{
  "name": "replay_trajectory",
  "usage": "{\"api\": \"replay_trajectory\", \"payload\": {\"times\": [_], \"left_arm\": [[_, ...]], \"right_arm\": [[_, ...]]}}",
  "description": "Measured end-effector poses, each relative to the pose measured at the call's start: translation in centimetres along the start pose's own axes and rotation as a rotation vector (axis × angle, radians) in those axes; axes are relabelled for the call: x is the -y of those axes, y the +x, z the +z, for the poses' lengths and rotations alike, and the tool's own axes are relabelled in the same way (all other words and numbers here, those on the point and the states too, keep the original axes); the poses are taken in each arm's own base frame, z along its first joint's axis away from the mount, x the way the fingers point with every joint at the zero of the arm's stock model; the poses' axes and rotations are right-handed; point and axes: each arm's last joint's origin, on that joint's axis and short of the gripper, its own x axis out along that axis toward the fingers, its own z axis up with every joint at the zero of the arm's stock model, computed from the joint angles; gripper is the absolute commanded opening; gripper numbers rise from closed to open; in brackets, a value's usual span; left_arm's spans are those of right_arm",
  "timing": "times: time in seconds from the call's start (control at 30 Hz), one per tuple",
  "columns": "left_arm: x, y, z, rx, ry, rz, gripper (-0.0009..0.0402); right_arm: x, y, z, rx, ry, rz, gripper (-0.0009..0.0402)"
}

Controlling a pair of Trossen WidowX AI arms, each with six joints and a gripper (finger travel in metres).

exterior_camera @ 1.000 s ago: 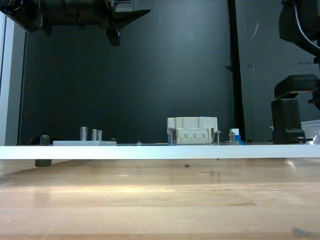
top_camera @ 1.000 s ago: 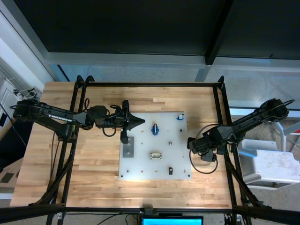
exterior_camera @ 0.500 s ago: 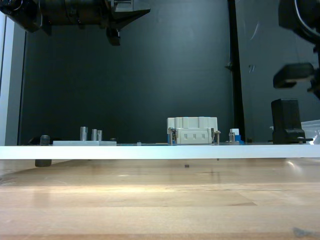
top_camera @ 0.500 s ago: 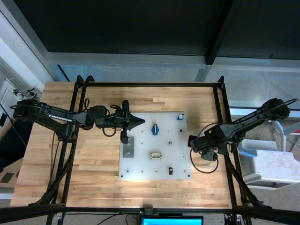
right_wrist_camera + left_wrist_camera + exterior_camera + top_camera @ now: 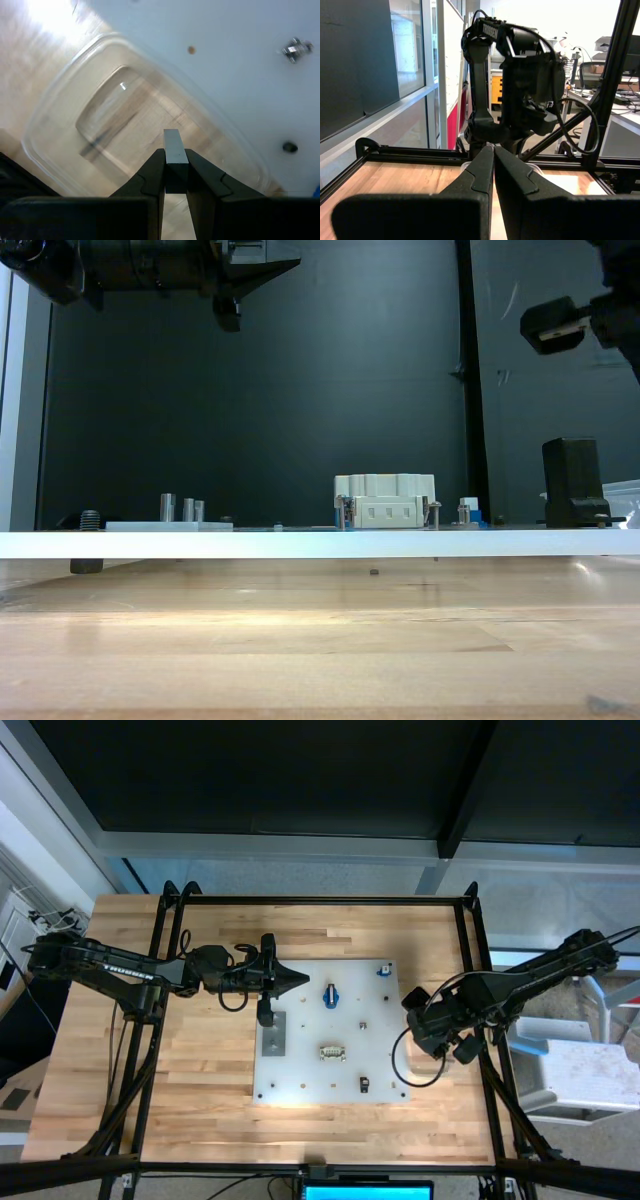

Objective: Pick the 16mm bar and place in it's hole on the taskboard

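**Bar in hand, board next**

The 16mm bar [image 5: 173,145] is pinched in my right gripper [image 5: 175,154], poking past its tips, above the clear plastic tub [image 5: 60,105] beside the taskboard [image 5: 225,50]. Next, I judge: carry it over its hole, align, lower. My left gripper [image 5: 493,150], pressed together and empty, hovers above the board's edge.

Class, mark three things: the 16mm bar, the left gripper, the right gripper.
16mm bar [image 5: 175,159]: right wrist view, its visible face, held over the clear tub [image 5: 60,150].
left gripper [image 5: 493,150]: left wrist view, meeting fingertips, above the board [image 5: 300,1070].
right gripper [image 5: 175,152]: right wrist view, between the fingertips clamping it.
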Motion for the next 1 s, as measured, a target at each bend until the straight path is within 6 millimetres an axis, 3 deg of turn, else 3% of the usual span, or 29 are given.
{"api": "replay_trajectory", "payload": {"times": [0.43, 1.0], "left_arm": [[0.0, 0.0, 0.0, -0.001, 0.000, 0.000, 0.0000], [0.0, 0.0, 0.0, 0.000, 0.000, 0.000, 0.0000]], "right_arm": [[1.3, -3.2, 3.5, -0.024, 0.457, 0.002, 0.0000], [2.0, -2.2, 5.6, -0.061, 0.534, 0.004, 0.0000]]}}
